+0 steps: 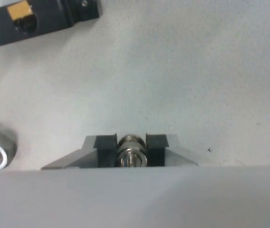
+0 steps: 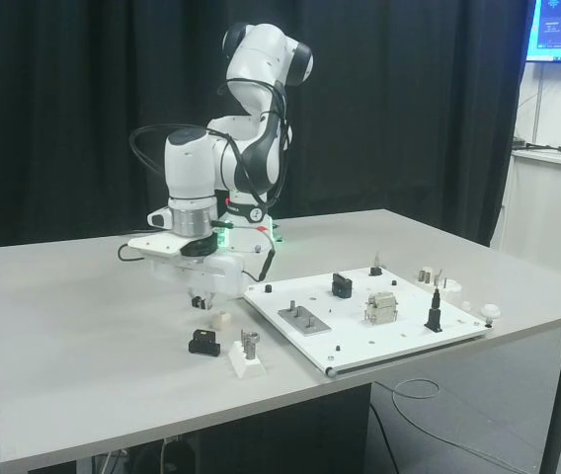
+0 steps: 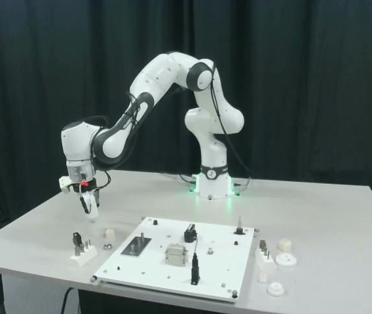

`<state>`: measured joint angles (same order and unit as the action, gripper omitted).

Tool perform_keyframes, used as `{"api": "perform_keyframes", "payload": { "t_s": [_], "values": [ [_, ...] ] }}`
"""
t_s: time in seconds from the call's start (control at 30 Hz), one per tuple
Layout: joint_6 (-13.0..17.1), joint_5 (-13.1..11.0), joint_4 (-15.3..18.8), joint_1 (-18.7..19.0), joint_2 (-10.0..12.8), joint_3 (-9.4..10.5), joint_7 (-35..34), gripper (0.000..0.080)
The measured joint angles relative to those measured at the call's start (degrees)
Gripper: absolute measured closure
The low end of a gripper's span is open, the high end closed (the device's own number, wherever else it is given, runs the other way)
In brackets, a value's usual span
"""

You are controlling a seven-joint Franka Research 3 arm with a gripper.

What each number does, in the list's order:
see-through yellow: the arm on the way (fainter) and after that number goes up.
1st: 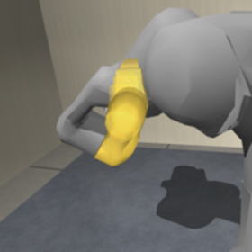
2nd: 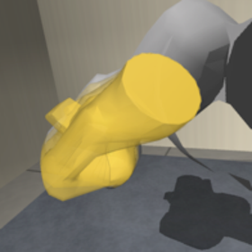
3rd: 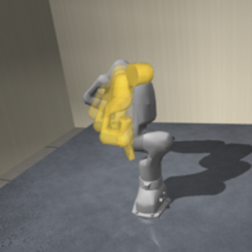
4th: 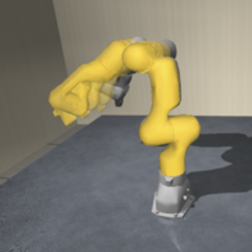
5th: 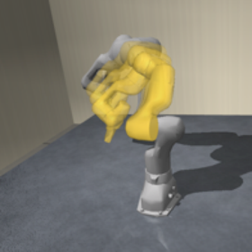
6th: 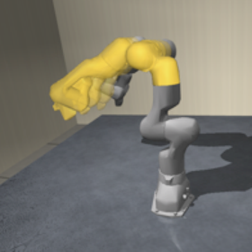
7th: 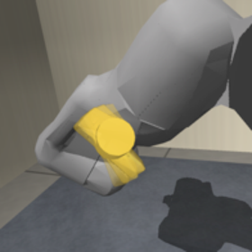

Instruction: Insert BNC.

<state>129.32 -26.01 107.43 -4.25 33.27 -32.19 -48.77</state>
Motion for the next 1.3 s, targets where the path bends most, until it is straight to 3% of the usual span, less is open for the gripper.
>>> {"api": "perform_keyframes", "payload": {
  "t_s": [1.3],
  "values": [
    [-0.22,0.07,-0.08,1.01,-0.35,-0.85,-0.14,0.068]
  ]
}}
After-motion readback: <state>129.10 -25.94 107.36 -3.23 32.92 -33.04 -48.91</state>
